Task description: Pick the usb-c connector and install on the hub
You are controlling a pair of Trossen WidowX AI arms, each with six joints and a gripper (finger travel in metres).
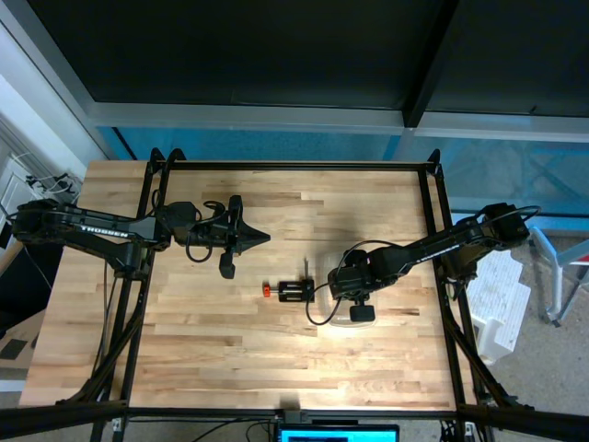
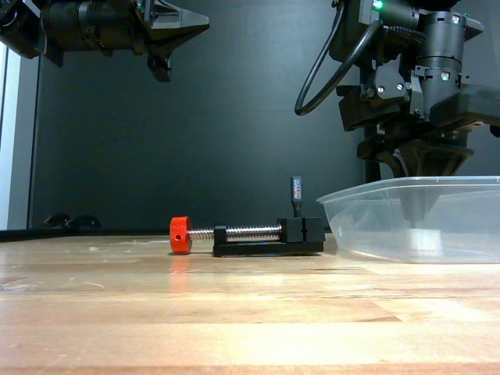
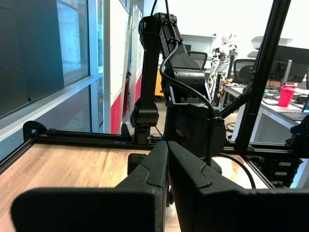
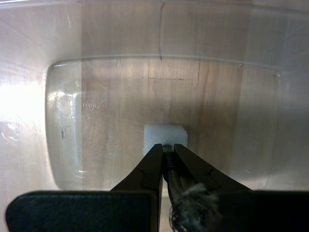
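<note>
Overhead, the left gripper [image 1: 265, 238] hangs over the wooden surface [image 1: 184, 368], fingers pressed together, well apart from the right gripper [image 1: 354, 295]; low down, the latter dips into a clear plastic tub [image 2: 367, 226] near a red-knobbed vise [image 2: 250, 234]; its wrist view shows fingers [image 4: 149, 166] clenched on the usb-c connector [image 4: 167, 157] at a white foam block [image 4: 165, 133].

usb-c connector [image 4: 167, 157] largely hidden within tool [image 4: 167, 145]

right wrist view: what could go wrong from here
1. The right gripper pinches the connector only at its fingertips, inside the bin; it could twist or slip on lifting.
2. The bin's wall stands between it and the hub; a low path could snag.
3. The hub stands thin and upright in the vise, so a tilted connector may miss.
The left gripper hovers shut, high on the left side.
</note>
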